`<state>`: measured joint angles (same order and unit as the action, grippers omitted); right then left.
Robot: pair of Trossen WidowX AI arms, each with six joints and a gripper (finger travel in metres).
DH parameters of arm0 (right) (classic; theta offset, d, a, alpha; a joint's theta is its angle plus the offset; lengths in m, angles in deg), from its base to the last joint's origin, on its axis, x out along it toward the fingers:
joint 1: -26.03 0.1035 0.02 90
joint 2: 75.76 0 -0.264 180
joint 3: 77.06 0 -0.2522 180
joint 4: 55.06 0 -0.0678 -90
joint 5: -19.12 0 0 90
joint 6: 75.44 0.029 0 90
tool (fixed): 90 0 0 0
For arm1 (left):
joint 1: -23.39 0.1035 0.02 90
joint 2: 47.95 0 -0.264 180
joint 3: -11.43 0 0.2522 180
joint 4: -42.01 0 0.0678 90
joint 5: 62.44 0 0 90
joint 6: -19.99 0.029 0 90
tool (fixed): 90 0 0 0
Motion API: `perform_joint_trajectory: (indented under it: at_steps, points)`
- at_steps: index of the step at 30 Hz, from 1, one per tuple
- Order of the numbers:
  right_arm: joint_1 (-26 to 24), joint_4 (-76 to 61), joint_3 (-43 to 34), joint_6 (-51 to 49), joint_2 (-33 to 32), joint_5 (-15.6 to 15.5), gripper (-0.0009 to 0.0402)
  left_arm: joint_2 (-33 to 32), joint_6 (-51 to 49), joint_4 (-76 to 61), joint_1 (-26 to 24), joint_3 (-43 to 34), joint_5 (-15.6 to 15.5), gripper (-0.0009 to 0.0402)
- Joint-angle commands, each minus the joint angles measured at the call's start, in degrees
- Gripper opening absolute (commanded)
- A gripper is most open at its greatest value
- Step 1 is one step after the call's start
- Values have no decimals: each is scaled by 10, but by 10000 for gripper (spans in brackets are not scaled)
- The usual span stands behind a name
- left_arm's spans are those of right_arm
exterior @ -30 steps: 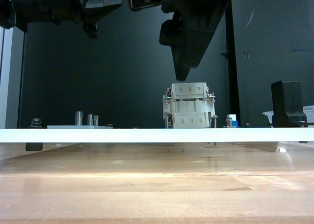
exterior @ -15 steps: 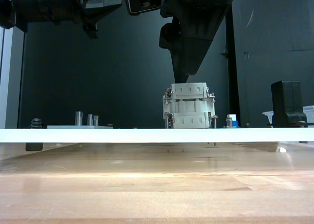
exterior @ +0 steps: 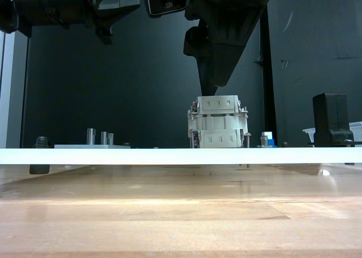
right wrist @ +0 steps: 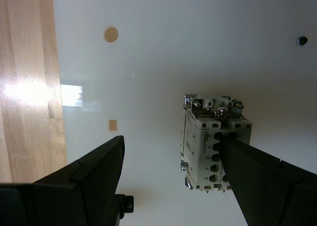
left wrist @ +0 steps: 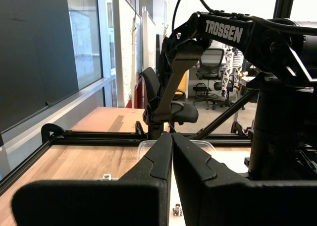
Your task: Remove the HAN10E connector from the taskboard and place in the container
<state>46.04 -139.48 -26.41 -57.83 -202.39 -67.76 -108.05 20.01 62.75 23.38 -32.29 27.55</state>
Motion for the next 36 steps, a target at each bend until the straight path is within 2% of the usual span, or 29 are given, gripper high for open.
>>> perform_joint_trajectory:
  at_steps: [1, 26, 36]
  points:
    - [0, 0, 1, 0, 0, -2, 267, 0, 0, 0, 0, 0, 0, 0]
    - [0, -47, 1, -1, 87, 5, 267, 0, 0, 0, 0, 0, 0, 0]
    - [-1, -48, 1, 0, 90, 5, 267, 0, 0, 0, 0, 0, 0, 0]
